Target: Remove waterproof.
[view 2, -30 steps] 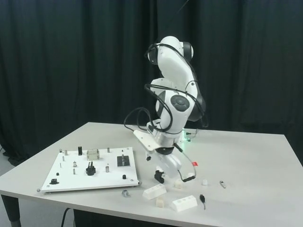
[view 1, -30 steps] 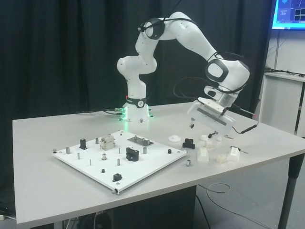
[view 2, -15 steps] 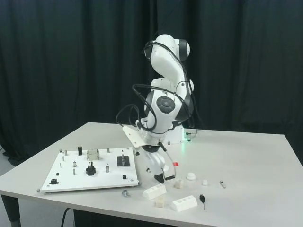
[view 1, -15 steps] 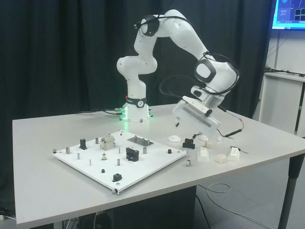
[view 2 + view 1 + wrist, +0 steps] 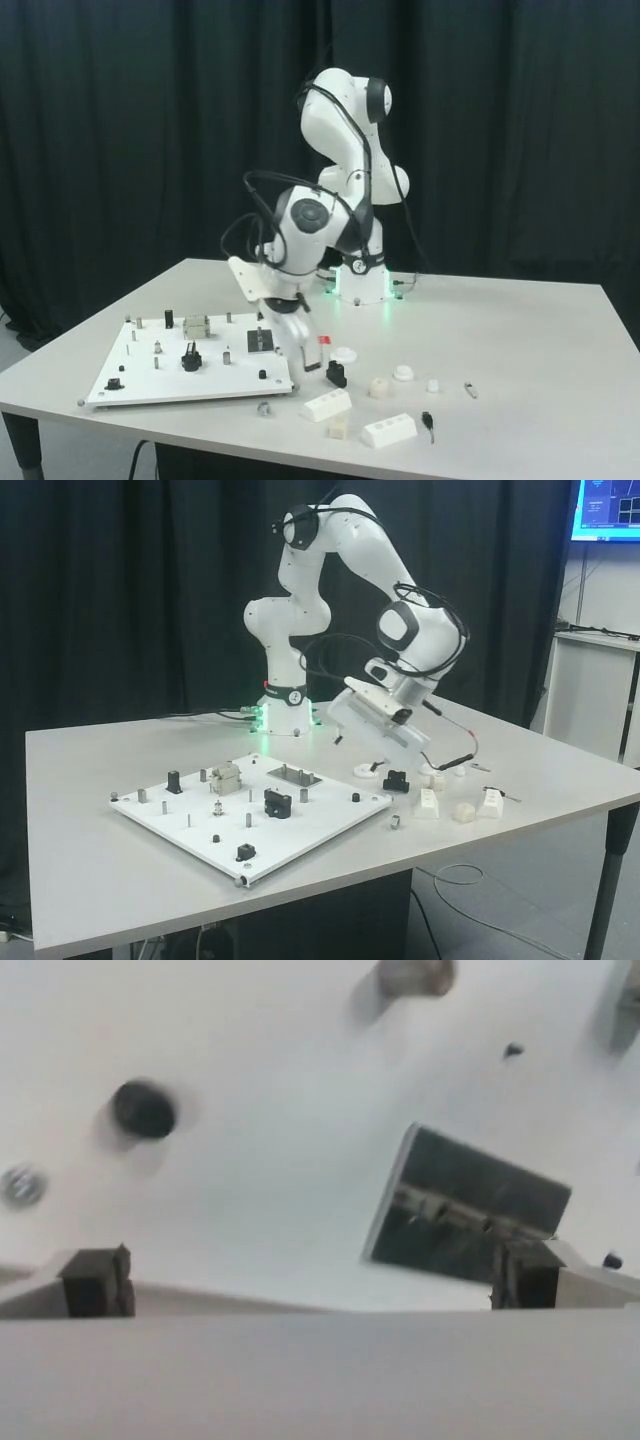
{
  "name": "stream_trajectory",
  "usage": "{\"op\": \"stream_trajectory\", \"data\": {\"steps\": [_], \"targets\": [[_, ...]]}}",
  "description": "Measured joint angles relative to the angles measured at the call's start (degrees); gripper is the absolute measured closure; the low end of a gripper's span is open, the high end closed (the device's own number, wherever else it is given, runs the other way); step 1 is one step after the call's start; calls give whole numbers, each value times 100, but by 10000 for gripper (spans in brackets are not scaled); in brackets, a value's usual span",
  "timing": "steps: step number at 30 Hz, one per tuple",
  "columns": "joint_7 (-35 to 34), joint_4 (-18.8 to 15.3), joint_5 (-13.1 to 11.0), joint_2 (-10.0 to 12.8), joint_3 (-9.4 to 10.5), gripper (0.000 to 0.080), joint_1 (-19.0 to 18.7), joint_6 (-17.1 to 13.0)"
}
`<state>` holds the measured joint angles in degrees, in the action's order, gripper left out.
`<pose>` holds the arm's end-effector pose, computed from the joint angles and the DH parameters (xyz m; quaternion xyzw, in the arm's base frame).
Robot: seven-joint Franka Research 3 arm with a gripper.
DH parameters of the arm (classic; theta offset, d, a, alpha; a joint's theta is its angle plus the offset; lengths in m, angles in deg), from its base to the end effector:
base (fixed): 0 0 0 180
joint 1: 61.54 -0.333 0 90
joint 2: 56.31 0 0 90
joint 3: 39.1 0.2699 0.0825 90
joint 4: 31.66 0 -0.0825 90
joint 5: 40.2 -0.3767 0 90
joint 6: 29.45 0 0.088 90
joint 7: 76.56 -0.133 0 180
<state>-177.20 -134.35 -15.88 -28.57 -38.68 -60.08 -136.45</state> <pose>0.5717 -0.0522 0.2017 0.6831 -0.6786 0.0117 0.2697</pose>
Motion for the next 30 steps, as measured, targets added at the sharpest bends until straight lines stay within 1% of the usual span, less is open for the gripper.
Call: {"op": "stream_trajectory", "data": {"steps": [3, 8, 14, 20, 24, 30], "targets": [[0, -71, 10, -50, -124, 3, 41, -70], [3, -177, 13, -134, -383, 3, 54, -159], [3, -328, 13, -268, -682, 3, 66, -194], [11, -528, 13, -438, -874, 3, 150, -234], [83, -709, 13, -569, -1015, 3, 207, -358], [275, -1010, 18, -774, -1329, 3, 217, -647]]}}
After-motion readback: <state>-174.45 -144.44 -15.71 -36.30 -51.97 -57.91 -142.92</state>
